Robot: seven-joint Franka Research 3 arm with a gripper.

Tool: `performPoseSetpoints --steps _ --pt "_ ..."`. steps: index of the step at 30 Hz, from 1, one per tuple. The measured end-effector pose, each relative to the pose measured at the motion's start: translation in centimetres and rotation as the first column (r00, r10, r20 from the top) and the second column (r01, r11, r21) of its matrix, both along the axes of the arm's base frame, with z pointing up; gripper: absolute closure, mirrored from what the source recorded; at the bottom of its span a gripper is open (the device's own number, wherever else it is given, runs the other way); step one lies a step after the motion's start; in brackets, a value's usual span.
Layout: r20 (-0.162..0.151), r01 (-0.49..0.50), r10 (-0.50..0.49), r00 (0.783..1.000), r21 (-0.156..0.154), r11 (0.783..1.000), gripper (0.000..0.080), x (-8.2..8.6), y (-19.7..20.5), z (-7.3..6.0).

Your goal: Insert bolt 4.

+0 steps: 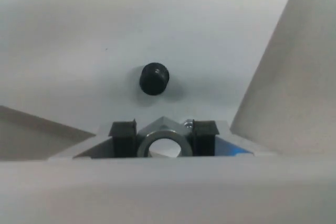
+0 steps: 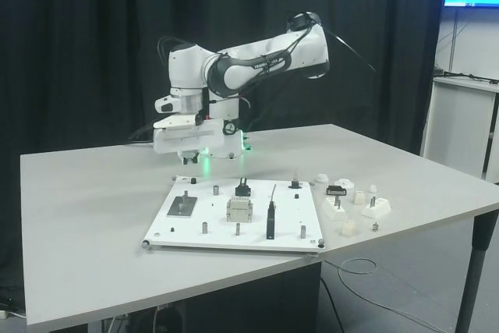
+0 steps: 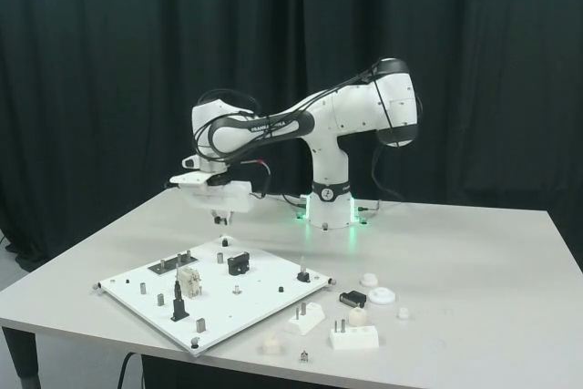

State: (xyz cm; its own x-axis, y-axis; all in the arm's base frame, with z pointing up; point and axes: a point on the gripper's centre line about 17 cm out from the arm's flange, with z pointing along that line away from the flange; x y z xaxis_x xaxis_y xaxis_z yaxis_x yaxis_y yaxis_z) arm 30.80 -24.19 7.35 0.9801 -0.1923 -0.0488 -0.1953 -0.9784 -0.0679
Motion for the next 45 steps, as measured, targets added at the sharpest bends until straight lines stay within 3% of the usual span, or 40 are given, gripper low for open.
performPoseSetpoints --steps 12,38,45 --pt "-0.022 0.12 -0.121 0.992 -0.031 0.992 0.0577 0.2 0.1 -1.8" --pt "-0.007 0.214 -0.215 0.977 -0.069 0.974 0.0577 1.0 0.4 -2.9" --pt "0.009 0.229 -0.229 0.973 -0.066 0.971 0.0577 1.3 0.4 -3.3"
